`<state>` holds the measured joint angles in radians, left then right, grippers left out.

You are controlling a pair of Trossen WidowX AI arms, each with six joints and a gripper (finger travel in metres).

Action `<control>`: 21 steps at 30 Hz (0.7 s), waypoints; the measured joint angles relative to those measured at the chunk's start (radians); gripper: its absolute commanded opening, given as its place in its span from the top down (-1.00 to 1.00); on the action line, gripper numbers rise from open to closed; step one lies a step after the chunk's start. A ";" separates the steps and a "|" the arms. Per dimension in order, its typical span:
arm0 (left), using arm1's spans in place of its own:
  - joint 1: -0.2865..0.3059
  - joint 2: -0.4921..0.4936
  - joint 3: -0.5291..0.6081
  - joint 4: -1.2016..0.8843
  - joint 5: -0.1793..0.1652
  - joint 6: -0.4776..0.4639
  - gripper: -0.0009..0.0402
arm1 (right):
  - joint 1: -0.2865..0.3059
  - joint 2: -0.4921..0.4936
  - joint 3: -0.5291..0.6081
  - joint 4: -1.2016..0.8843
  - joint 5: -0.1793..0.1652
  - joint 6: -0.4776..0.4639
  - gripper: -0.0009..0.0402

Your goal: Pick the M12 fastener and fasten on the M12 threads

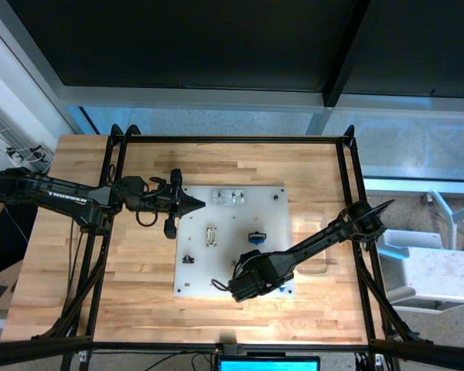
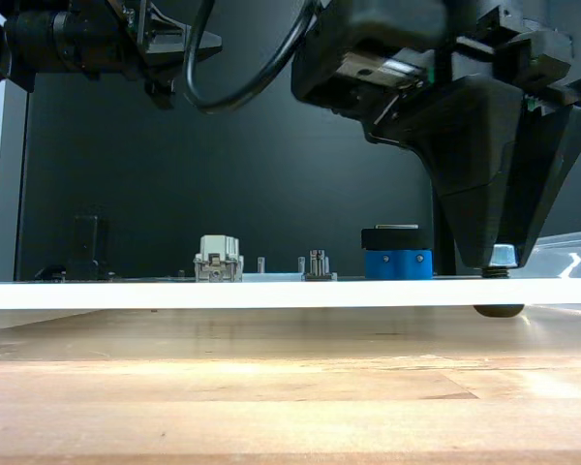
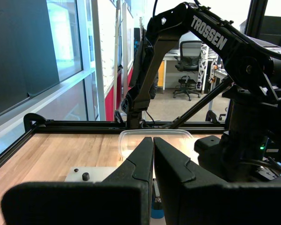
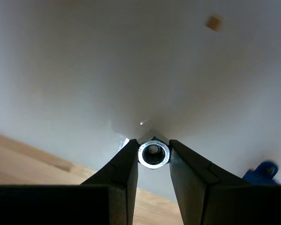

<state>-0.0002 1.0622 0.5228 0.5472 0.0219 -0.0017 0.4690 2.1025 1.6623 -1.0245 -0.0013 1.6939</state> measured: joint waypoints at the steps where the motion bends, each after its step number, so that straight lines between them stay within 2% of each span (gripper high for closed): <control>1: 0.000 0.000 0.000 0.000 0.000 0.000 0.96 | 0.000 0.000 0.000 0.000 0.000 0.044 0.95; 12: 0.000 0.000 0.000 0.000 0.000 0.000 0.96 | 0.000 -0.002 -0.003 -0.001 0.001 0.548 0.95; 21: 0.000 0.000 0.000 0.000 0.000 0.000 0.96 | 0.000 -0.002 -0.003 -0.003 0.002 1.156 0.95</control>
<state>-0.0002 1.0622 0.5224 0.5472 0.0219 -0.0021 0.4690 2.1010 1.6592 -1.0271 0.0002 2.8498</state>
